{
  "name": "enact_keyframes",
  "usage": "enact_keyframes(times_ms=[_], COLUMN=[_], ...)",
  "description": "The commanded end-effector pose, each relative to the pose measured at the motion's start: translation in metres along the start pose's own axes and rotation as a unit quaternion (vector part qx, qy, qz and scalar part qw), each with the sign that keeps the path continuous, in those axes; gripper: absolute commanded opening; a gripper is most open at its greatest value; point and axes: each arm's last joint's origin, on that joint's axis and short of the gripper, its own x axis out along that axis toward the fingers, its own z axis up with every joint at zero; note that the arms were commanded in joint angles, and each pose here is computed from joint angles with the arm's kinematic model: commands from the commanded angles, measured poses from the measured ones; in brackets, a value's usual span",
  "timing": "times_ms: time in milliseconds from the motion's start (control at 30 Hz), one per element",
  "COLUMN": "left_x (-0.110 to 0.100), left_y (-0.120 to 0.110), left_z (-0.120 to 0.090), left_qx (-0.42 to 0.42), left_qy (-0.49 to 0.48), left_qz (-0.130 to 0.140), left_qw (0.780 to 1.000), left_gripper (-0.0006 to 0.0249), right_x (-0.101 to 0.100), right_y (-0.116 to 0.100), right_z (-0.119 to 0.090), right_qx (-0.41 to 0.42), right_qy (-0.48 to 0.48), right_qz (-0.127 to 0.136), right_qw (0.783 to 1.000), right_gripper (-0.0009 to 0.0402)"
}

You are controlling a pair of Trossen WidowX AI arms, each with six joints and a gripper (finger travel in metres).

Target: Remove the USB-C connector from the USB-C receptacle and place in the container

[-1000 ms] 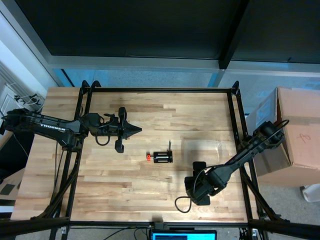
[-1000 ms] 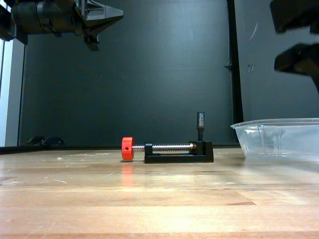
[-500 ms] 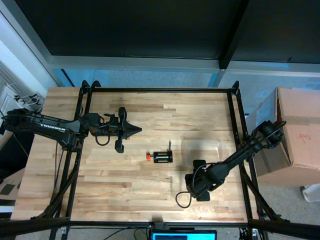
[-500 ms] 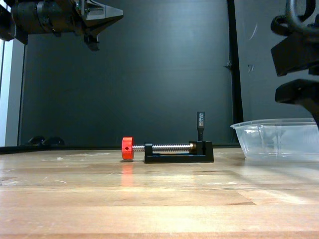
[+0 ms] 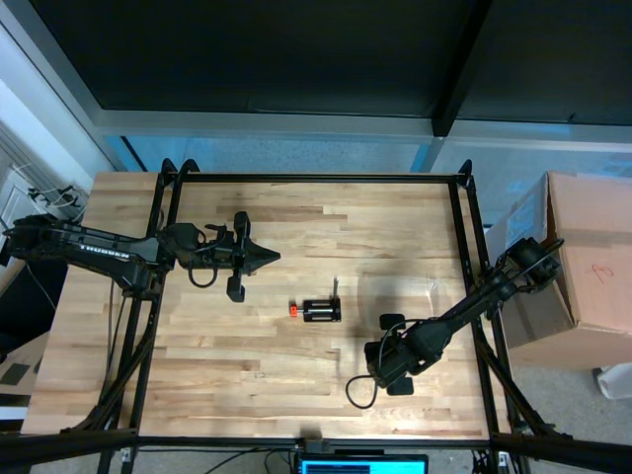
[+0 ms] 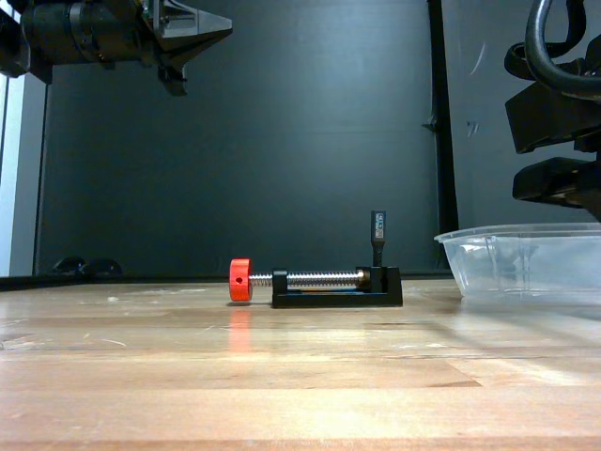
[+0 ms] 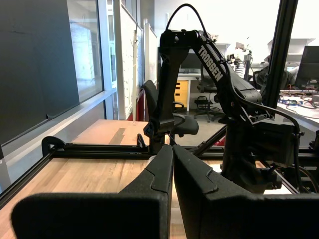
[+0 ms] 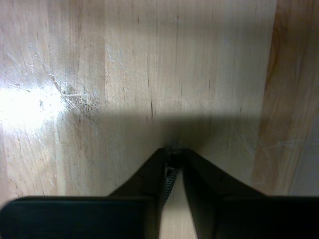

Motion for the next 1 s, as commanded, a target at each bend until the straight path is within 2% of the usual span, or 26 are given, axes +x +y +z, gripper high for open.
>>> enact_keyframes(times_ms=[33, 200, 433, 533, 667, 900, 1000], left_x=[0.000, 0.000, 0.000, 0.000, 0.000, 0.000, 0.000], left_y=[0.000, 0.000, 0.000, 0.000, 0.000, 0.000, 0.000], left_z=[0.000, 0.000, 0.000, 0.000, 0.000, 0.000, 0.000], left_qx=[0.000, 0.000, 0.000, 0.000, 0.000, 0.000, 0.000], left_qy=[0.000, 0.000, 0.000, 0.000, 0.000, 0.000, 0.000], left_qz=[0.000, 0.000, 0.000, 0.000, 0.000, 0.000, 0.000], left_qw=[1.000, 1.000, 1.000, 1.000, 1.000, 1.000, 1.000], left_gripper=[0.0000, 0.0000, 0.0000, 0.0000, 0.0000, 0.0000, 0.0000], right_x=[-0.002, -0.017, -0.056, -0.071, -0.085, -0.089, -0.088], right_y=[0.000, 0.000, -0.011, -0.025, -0.051, -0.089, -0.099], right_z=[0.000, 0.004, 0.009, 0.012, 0.013, 0.022, 0.025], right_qx=[0.005, 0.008, 0.002, 0.009, 0.017, 0.014, 0.012], right_qy=[-0.002, -0.003, -0.021, -0.036, -0.035, -0.036, -0.034], right_qz=[0.002, 0.014, 0.022, 0.024, 0.012, -0.006, -0.006], right_qw=[1.000, 1.000, 1.000, 0.999, 0.999, 0.999, 0.999], right_gripper=[0.0004, -0.0002, 0.0000, 0.0000, 0.0000, 0.0002, 0.0019])
